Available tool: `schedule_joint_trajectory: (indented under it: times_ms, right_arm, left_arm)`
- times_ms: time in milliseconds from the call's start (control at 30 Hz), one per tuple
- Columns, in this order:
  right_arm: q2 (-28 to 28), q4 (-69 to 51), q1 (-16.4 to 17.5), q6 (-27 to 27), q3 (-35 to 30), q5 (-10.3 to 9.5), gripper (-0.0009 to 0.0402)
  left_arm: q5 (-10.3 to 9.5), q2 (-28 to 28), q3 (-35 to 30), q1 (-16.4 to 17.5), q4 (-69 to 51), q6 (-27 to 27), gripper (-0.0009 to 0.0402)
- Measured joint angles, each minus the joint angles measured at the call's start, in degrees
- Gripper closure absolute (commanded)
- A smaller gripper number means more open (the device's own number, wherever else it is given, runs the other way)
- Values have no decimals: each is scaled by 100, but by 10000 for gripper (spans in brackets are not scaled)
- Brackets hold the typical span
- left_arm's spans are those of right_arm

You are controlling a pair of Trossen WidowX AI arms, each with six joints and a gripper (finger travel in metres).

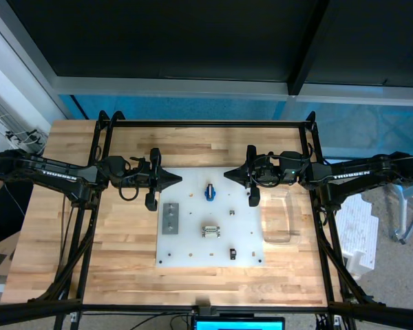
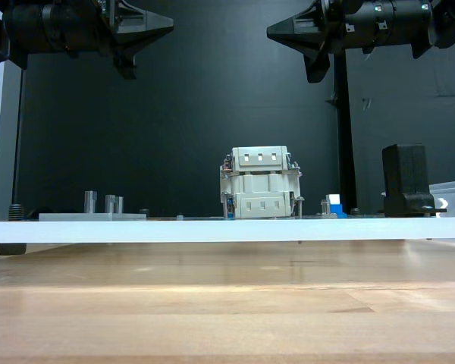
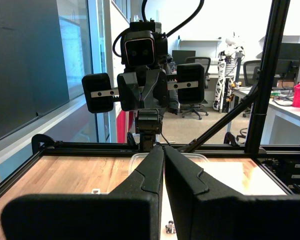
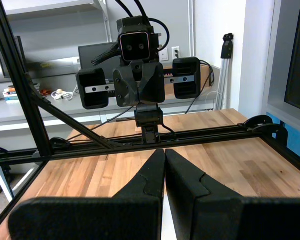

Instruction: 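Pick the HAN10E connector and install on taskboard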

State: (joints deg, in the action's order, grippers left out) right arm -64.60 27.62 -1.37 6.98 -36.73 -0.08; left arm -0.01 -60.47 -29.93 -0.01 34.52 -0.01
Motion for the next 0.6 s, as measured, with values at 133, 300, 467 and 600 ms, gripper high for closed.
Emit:
schedule_joint_trajectory:
  times_ms: [133,300,467,600]
  right_arm:
    - [0,-17,0,0,0,2,393]
    - [0,-136,0,0,0,2,393]
    - [0,-133,0,0,0,2,393]
    - [0,-133,0,0,0,2,393]
  left_arm:
    - [0,0,-2,0,0,2,392]
    - [0,0,-2,0,0,2,392]
    - [0,0,-2,0,0,2,392]
    - [-2,0,-2,0,0,0,392]
